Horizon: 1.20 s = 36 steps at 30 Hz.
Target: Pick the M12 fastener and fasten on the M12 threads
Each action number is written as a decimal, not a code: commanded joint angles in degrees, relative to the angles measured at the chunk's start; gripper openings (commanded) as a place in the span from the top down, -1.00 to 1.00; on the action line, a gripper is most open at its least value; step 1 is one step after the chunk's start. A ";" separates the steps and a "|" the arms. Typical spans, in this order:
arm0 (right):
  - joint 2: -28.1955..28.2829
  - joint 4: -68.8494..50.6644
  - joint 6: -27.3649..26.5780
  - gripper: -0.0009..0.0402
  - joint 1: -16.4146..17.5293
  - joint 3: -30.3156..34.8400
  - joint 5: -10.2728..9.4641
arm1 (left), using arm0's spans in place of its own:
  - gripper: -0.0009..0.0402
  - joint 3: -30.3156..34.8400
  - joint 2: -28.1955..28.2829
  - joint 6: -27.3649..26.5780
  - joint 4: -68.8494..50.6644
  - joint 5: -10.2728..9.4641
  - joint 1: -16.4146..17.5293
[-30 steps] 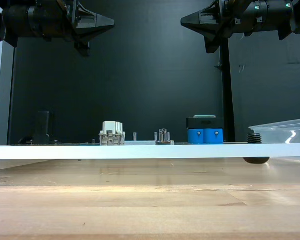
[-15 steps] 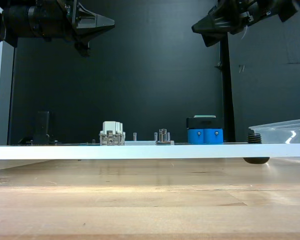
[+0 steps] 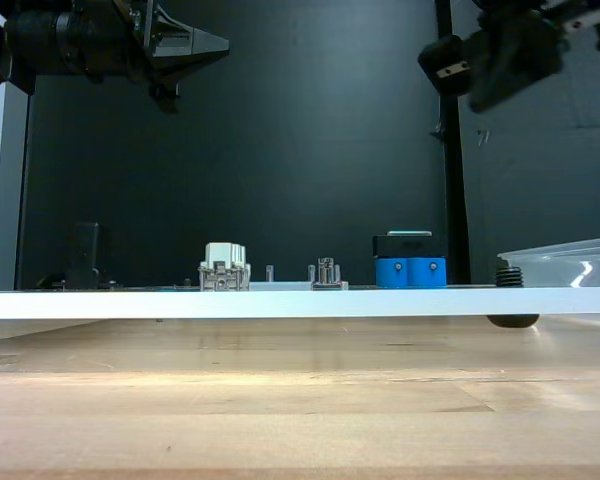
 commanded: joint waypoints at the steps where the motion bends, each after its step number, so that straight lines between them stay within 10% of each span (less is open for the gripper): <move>1: 0.07 -4.57 -1.33 0.96 0.85 0.57 1.14 | 0.96 0.00 0.00 0.00 0.02 0.00 0.00; 19: 0.07 -24.72 -8.68 0.96 4.02 0.39 7.02 | 0.96 0.00 0.00 0.00 0.02 0.02 0.02; 36: 0.87 -26.16 -8.81 0.95 8.31 -2.67 7.23 | 0.96 0.00 0.00 0.00 0.02 0.02 0.00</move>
